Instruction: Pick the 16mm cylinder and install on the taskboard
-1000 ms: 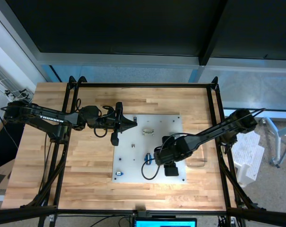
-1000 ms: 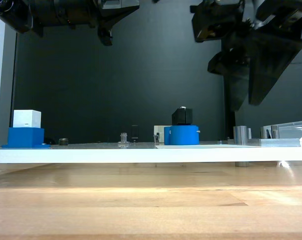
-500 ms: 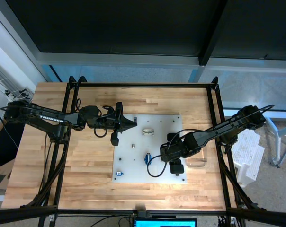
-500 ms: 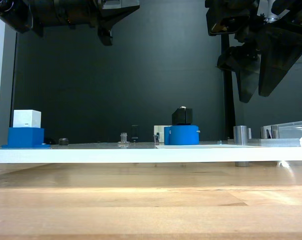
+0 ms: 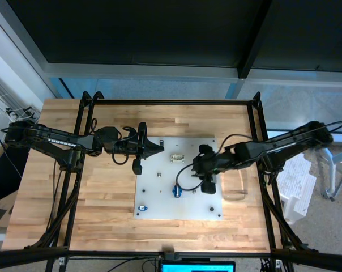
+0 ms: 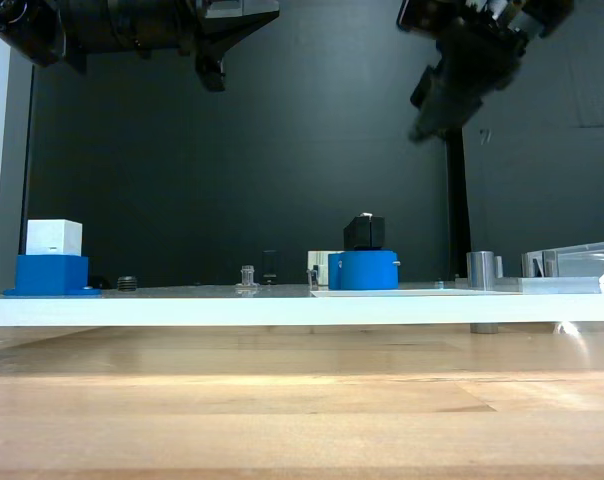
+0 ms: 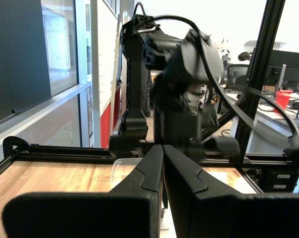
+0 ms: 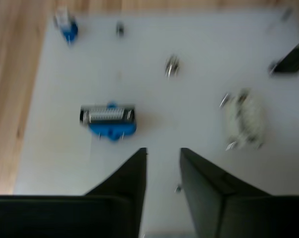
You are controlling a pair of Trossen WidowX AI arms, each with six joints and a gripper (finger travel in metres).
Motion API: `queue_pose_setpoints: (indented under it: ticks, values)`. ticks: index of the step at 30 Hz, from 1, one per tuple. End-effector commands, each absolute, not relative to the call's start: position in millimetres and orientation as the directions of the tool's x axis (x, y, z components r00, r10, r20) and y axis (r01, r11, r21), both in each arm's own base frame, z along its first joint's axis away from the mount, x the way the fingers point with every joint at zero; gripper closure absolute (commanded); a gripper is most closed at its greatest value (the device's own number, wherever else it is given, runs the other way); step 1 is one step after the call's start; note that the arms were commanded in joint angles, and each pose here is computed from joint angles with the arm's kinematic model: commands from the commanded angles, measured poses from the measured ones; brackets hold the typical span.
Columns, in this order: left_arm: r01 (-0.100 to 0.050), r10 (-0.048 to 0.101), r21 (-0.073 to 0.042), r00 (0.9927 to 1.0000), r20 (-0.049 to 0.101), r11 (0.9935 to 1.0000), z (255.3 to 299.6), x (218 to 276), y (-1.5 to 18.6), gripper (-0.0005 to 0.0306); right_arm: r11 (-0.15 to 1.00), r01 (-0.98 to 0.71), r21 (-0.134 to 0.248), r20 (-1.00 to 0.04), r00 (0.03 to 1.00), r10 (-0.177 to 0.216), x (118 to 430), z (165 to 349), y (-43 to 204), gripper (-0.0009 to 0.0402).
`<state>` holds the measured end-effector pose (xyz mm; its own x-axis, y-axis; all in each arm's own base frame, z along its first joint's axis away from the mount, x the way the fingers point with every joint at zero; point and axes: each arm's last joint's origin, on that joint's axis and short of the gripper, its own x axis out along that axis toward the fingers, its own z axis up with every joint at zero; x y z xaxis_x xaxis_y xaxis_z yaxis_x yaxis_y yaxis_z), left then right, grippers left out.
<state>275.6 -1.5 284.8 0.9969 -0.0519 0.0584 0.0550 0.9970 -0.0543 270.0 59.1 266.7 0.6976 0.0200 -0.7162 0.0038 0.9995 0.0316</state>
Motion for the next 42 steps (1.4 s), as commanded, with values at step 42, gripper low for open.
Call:
queue_pose_setpoints:
  ticks: [42]
  values:
    - [0.055, -0.051, -0.054, 0.99694, 0.059, 0.99705, 285.0, 275.6, -1.4, 0.0300, 0.997, 0.077, 0.024, 0.022, 0.997, -0.078, 199, 298.4, 15, 0.0393]
